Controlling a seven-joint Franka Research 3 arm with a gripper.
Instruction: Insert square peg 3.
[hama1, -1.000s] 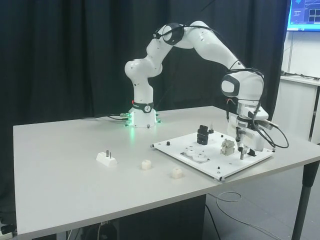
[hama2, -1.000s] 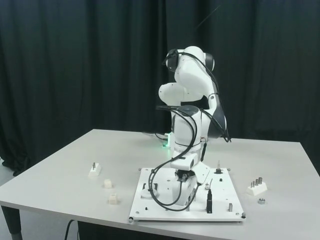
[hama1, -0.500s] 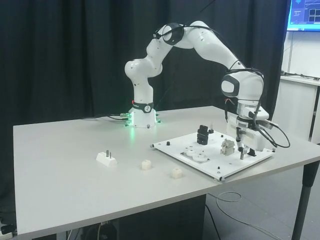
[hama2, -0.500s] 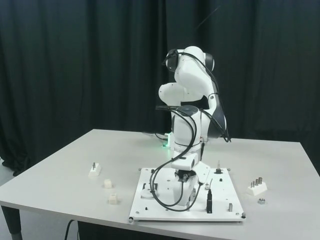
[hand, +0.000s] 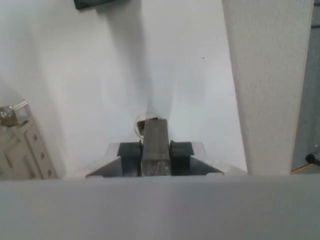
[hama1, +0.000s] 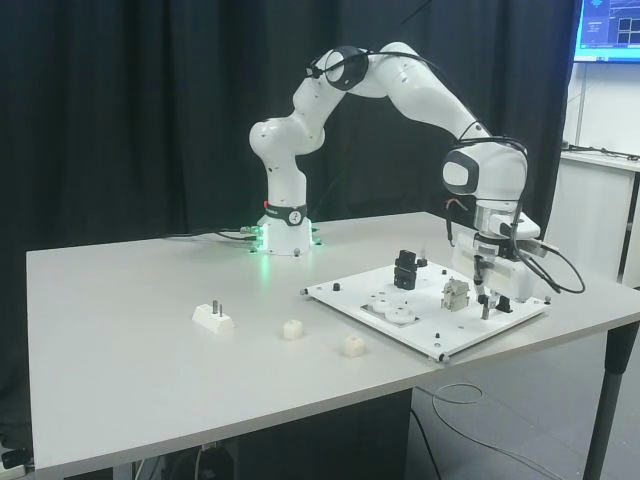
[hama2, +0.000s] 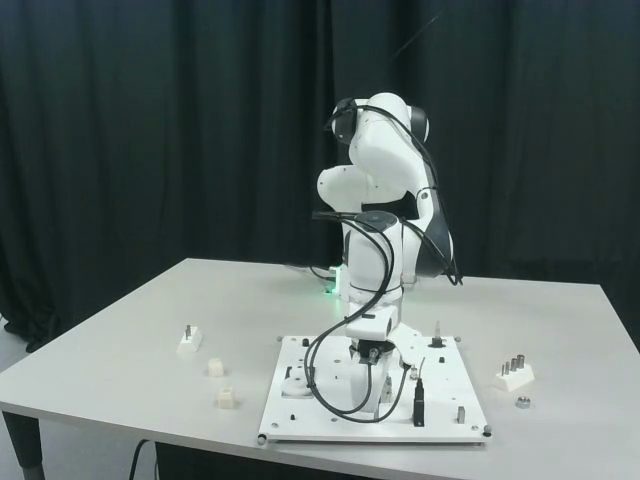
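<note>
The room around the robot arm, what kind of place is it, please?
Probably a robotics laboratory or test cell. A white arm is bolted on a grey table, black curtains close off the space behind it, and a white assembly board with small fixtures lies under the gripper.

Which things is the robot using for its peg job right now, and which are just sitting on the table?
In use:
- grey square metal peg
- hand gripping it
- white flat assembly board with the hole

Just sitting:
- two small white cubes
- white block with pins
- white peg holder
- black clamp piece
</note>
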